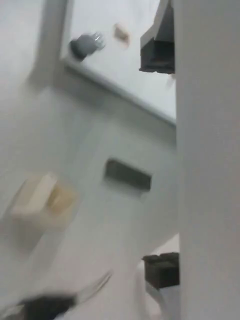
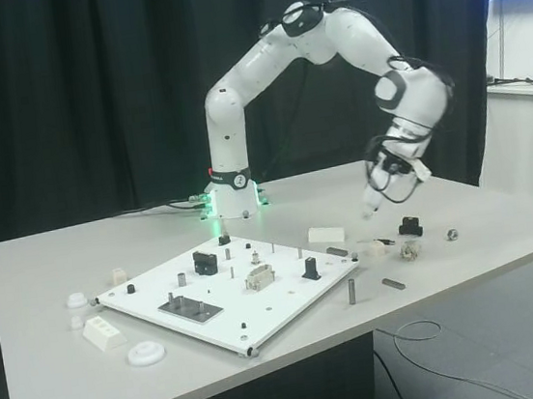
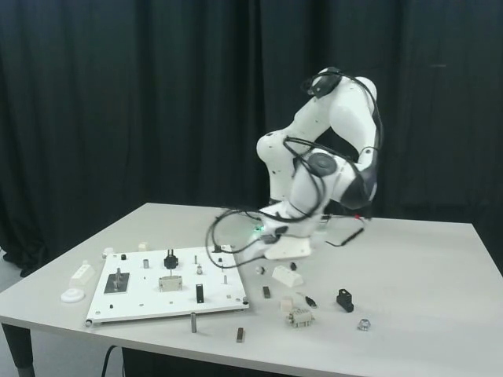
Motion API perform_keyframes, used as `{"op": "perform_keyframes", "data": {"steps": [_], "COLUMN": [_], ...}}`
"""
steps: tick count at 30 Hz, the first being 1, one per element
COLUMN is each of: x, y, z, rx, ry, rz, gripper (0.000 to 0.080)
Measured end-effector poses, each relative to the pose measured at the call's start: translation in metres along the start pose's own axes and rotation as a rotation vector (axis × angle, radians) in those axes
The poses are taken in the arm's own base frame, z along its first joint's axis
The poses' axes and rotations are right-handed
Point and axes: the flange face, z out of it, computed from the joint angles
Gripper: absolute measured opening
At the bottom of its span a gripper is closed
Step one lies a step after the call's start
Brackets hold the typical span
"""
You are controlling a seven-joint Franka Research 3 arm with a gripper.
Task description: Remove round peg 2.
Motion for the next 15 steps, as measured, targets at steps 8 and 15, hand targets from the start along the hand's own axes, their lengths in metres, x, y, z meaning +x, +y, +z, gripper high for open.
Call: {"op": "perform_keyframes", "data": {"steps": [8, 15], "x": [-0.019, -0.027], "y": [0.069, 0.097], "z": [0.015, 0.048], "rx": [0.085, 0.073], "ry": [0.089, 0.153], "rz": [-0.009, 0.034], "gripper": [0.08, 0.08]}}
